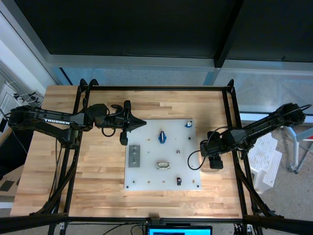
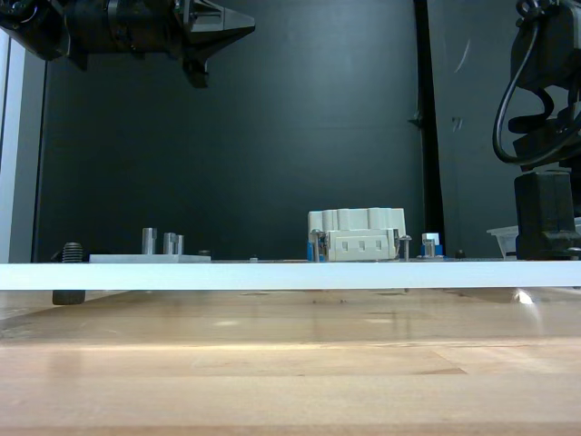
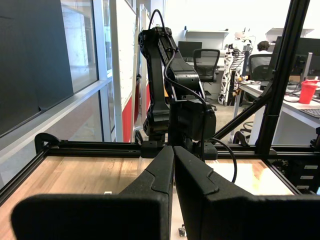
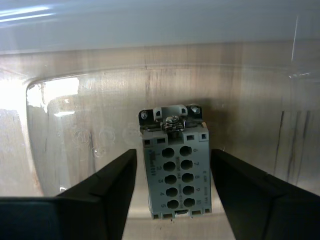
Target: Pick the HAN10E connector and install on the hub
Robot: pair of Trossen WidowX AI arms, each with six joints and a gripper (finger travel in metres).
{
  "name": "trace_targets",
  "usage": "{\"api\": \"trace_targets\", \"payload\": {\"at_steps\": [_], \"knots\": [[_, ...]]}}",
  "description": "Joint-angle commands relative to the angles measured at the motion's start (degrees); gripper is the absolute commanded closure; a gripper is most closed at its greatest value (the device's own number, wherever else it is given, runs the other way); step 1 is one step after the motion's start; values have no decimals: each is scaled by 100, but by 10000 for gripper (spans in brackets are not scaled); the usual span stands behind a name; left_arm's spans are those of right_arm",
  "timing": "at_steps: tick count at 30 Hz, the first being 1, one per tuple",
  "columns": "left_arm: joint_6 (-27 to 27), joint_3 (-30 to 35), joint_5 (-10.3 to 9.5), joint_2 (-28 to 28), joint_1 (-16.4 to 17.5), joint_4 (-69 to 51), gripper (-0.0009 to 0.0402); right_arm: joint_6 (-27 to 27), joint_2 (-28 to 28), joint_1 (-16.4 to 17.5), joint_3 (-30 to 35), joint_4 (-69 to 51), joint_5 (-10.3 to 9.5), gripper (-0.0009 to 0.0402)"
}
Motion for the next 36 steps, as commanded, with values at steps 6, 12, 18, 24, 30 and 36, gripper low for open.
{"api": "trace_targets", "payload": {"at_steps": [6, 12, 18, 24, 30, 36], "knots": [[0, 0, 0, 2, 0, 2, 393, -2, 0, 0, 42, -11, -17, 305], [0, 0, 0, 2, 0, 2, 393, -2, -2, 0, 125, -55, -17, 372], [0, 0, 0, 2, 0, 2, 393, -17, -2, 0, 433, -396, -26, 390], [0, 0, 0, 2, 2, 2, 393, -17, -7, 2, 1008, -957, -39, 380], [0, 0, 0, 2, 0, 2, 393, 2, -7, 7, 1685, -1508, -44, 380], [0, 0, 0, 2, 0, 2, 393, 4, 7, 15, 2039, -1779, -42, 380]]}}
